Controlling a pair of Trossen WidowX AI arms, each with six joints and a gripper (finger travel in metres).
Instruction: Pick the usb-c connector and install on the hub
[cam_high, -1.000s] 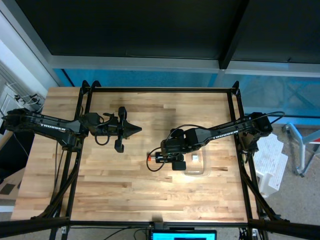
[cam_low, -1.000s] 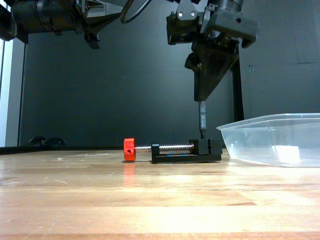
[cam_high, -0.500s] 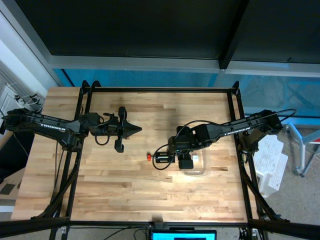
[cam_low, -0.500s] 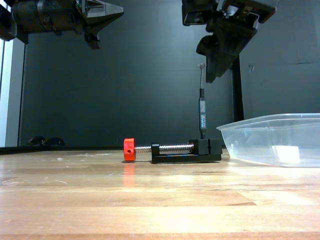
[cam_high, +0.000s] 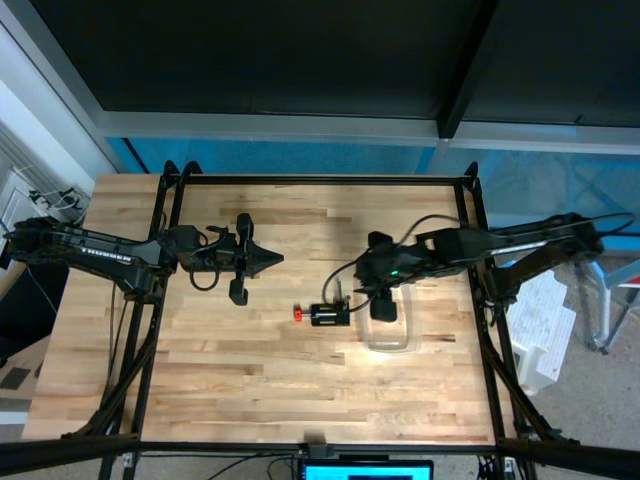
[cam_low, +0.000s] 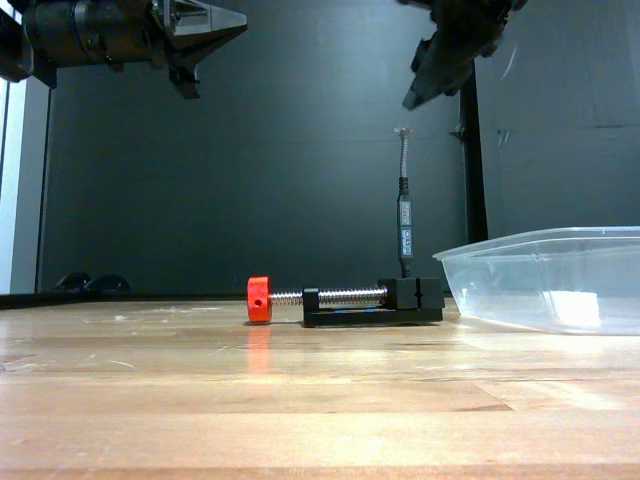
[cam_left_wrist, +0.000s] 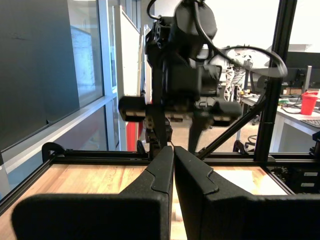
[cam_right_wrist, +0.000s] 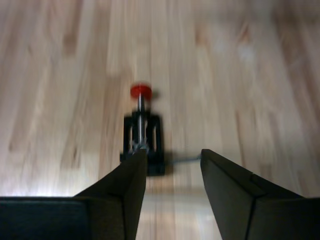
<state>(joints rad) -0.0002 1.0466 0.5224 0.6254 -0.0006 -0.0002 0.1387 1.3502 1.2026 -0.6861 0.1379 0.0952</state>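
While I watched the feeds from my desk, the bare wooden table ran across the nearest ground. The clear plastic tray sat on it toward the right side. Just beside the tray lay the hub, flat on the wood. Its black block end was next to the tray wall and its red-orange knob pointed off to the left. I could not tell whether block and tray touched.

The usb-c connector stood upright on the hub. Its lower end met the top of the block, and a short grey stub of cable rose from its upper end. Nothing was holding it.

Higher up, the right gripper hung above the connector with plain air between them. Its fingers were spread wide and it held nothing. Through the right wrist camera I saw the hub lying below, between the two fingers, with the knob at the end away from the camera.

Farther back and well to the left, the left gripper was high over the table, far from the hub and the tray. Its two fingers were pressed flat together and had hold of nothing. Its camera looked straight across at the right arm.

Beyond all that, the black frame rail ran along the table's far edge.
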